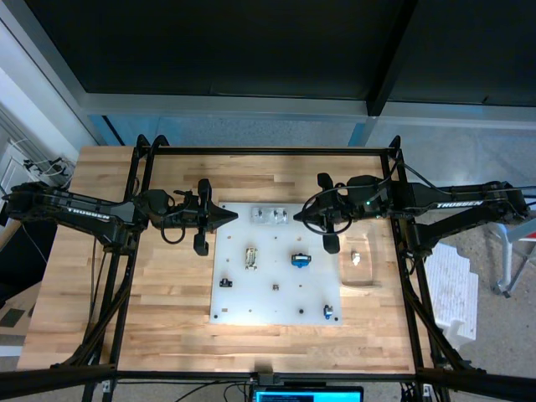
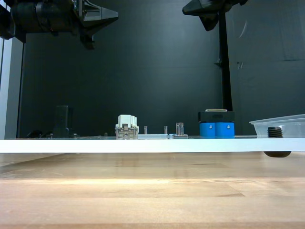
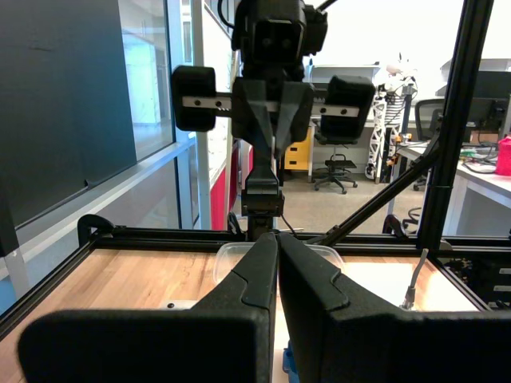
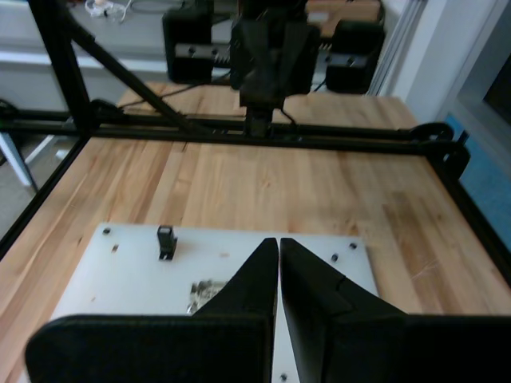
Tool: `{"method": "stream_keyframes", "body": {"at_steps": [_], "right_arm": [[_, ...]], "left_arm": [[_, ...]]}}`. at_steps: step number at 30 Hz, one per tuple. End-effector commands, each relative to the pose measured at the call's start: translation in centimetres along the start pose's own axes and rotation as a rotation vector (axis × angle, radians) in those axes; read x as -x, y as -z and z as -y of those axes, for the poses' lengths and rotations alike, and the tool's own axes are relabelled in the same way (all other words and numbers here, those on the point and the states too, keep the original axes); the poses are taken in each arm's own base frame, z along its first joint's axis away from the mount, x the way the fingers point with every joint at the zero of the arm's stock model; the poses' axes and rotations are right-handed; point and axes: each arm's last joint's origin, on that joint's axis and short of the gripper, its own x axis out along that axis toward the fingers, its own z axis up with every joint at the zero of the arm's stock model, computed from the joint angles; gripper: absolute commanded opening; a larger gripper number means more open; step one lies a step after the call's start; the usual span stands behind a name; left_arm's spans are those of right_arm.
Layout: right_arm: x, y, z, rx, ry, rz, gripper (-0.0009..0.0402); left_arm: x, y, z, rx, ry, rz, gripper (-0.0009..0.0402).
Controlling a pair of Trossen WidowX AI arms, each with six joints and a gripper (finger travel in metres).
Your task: Pick the RJ45 connector and install on taskboard
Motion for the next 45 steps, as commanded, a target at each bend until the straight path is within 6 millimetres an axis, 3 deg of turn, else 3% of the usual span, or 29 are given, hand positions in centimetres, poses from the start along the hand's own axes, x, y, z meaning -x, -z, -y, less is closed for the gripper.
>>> {"method": "stream_keyframes", "body": {"at_steps": [1,25,45], "right_arm": [[0.1,0.0,0.5,0.006,0.022,0.051,-0.0001],[-0.4,2.9,0.5,-0.029,0.030,0.322,0.0000],[-0.7,5.0,0.4,-0.092,0.009,0.376,0.0000]], "left_arm": [[0.0,0.0,0.0,0.000,0.000,0.000,0.0000],[0.0,0.0,0.0,0.000,0.000,0.000,0.0000],[0.0,0.0,0.0,0.000,0.000,0.000,0.0000]]}}
